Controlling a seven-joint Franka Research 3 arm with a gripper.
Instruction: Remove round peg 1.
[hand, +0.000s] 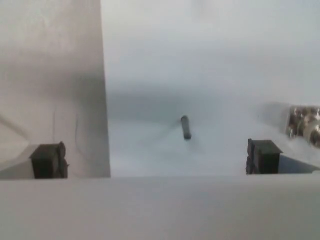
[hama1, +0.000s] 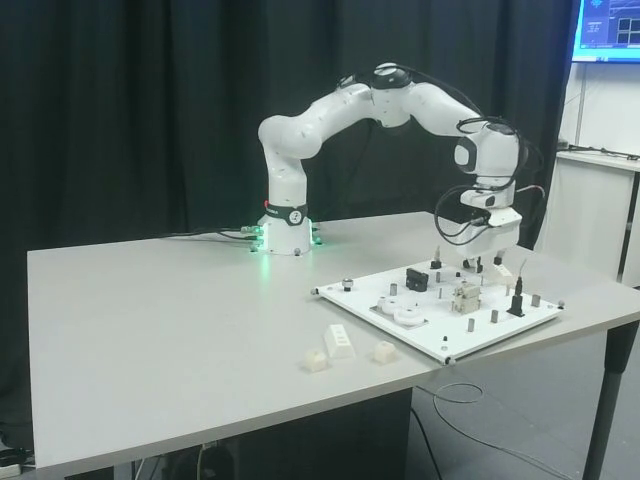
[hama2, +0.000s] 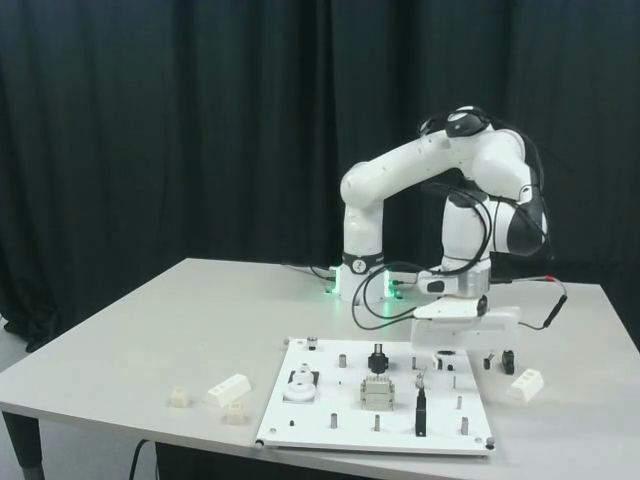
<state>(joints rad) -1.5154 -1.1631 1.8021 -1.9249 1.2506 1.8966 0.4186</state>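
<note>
Wrist view: gripper (hand: 156, 160) with two black fingertips (hand: 48, 161) set wide apart, one over the grey table (hand: 50, 75), the other over the white board (hand: 200, 60). One small grey peg (hand: 186, 127) standing on the board between the fingertips, touching neither, nearer the board-side one. One metal fitting (hand: 305, 125) at the picture's edge, beside the board-side fingertip; the board's straight edge runs against the table surface.

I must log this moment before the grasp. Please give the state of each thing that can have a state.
end effector: open, hanging above the board, holding nothing.
round peg: upright in the board, between the fingers, not touched.
board: flat on the grey table.
</note>
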